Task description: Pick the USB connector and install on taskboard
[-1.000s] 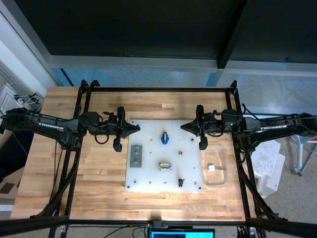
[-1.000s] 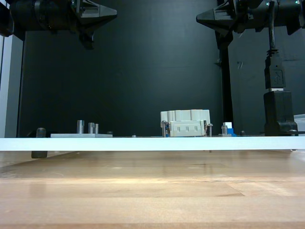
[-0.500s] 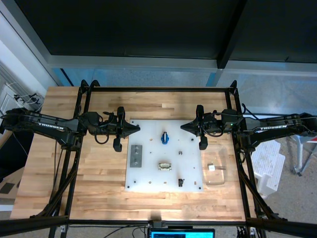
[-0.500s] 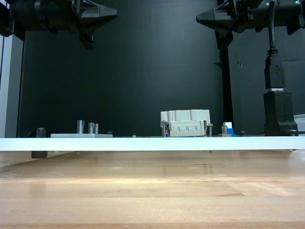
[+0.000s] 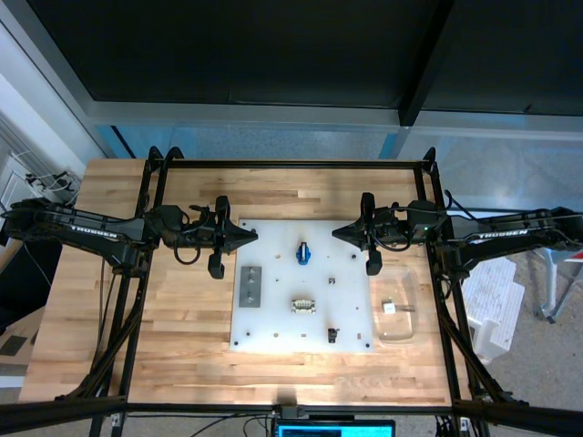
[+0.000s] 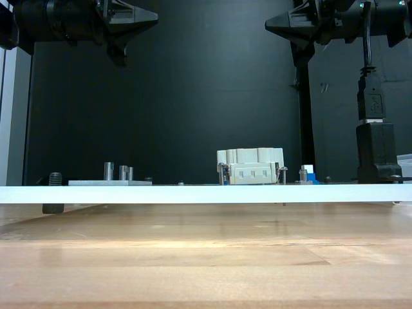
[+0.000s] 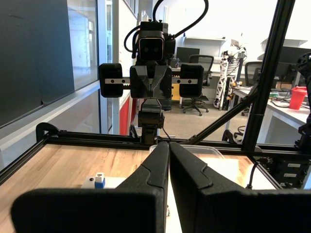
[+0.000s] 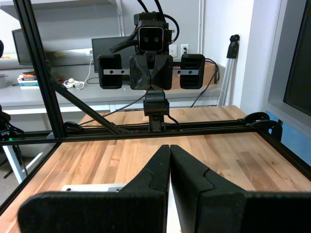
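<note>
While both arms hang parked, left gripper (image 5: 254, 234) is above the taskboard (image 5: 273, 314) at its far-left edge, fingers (image 7: 154, 167) pressed together with nothing between them. Below and between the two fingertip pairs lies the taskboard. Well below the right fingers, toward the near edge, the USB connector (image 6: 372, 103) stands upright in the black socket (image 6: 377, 151), silver shell partly showing, no finger touching it. Right gripper (image 5: 334, 234) mirrors the left, fingers (image 8: 156, 170) closed and empty. Connector is probably light, stiff, slick plastic. Grip the flat sides of the black body, not cable or shell; tilting risks bending the shell.
</note>
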